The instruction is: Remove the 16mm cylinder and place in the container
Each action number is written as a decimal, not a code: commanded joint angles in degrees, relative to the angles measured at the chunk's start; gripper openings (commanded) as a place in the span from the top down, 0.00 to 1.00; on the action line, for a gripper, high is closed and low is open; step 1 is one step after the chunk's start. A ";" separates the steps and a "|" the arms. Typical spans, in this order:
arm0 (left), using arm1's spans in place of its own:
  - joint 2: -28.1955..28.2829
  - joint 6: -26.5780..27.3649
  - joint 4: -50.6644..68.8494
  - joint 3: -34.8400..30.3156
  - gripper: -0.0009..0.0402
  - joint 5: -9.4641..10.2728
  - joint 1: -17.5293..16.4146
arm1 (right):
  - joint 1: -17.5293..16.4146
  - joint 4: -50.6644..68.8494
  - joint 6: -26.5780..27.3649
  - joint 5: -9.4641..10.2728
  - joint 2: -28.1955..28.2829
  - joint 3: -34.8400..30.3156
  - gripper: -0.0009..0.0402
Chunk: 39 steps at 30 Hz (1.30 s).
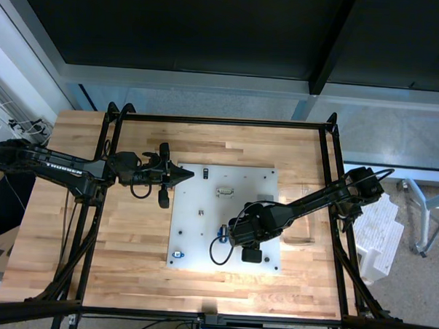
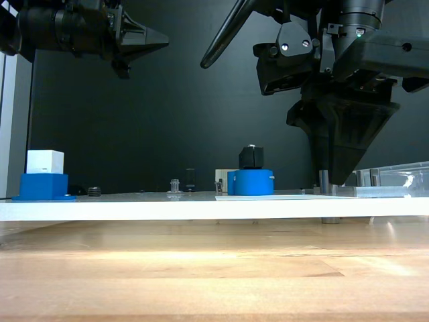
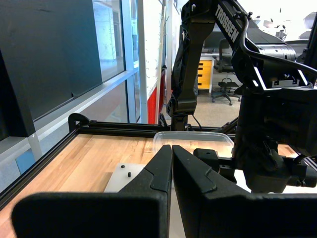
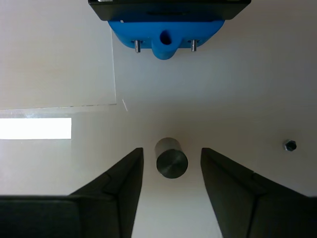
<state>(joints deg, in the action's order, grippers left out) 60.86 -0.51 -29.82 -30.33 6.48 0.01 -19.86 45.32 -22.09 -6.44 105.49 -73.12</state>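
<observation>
White board (image 1: pixel 191 232), right gripper (image 4: pixel 171 151), jaws parted around 16mm cylinder (image 4: pixel 172 163), left gripper (image 1: pixel 186 174) closed above board edge

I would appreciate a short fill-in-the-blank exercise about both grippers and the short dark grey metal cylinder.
The right gripper holds its fingers ___ on either side of the short dark grey metal cylinder. That cylinder stands ___ in the flat white board. The left gripper, high above the board's left edge, is ___.
Missing words: open; upright; shut.

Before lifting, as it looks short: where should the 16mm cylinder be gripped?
By its round sides, from straight above: the 16mm cylinder stands upright in the board, right gripper open astride it. Left gripper is shut, parked above the board's left edge.
</observation>
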 commanded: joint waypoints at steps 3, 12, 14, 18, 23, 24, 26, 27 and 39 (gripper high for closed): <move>0.00 -0.02 -0.02 0.00 0.98 0.00 0.00 | 0.00 -0.07 0.35 0.00 0.00 -0.02 0.73; 0.00 -0.02 -0.02 0.00 0.98 0.00 -0.02 | 0.00 -0.04 0.39 0.00 0.00 -0.02 0.88; 0.00 -0.02 -0.02 0.00 0.98 0.00 0.00 | 0.00 -0.04 0.42 0.00 0.00 -0.02 0.90; 0.00 -0.02 -0.02 0.00 0.98 0.00 -0.02 | 0.00 0.00 0.50 0.00 -0.20 -0.07 0.92; 0.00 -0.02 -0.02 0.00 0.98 0.00 -0.02 | 0.07 0.20 0.50 -0.02 -2.08 -0.09 0.92; 0.00 -0.02 -0.02 0.00 0.98 0.00 0.00 | 0.11 0.35 0.50 0.00 -2.58 -0.09 0.92; 0.00 -0.02 -0.02 0.00 0.98 0.00 -0.02 | 0.24 0.83 0.50 0.00 -3.72 -0.09 0.92; 0.00 -0.02 -0.02 0.00 0.98 0.00 -0.02 | 0.26 1.09 0.50 -0.02 -4.31 -0.09 0.92; 0.00 -0.02 -0.02 0.00 0.98 0.00 0.00 | 1.51 4.24 0.52 0.00 -12.24 -0.09 0.92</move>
<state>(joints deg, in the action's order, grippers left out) 60.86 -0.51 -29.82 -30.33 6.50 0.01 -18.46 49.17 -21.54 -6.48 94.02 -73.17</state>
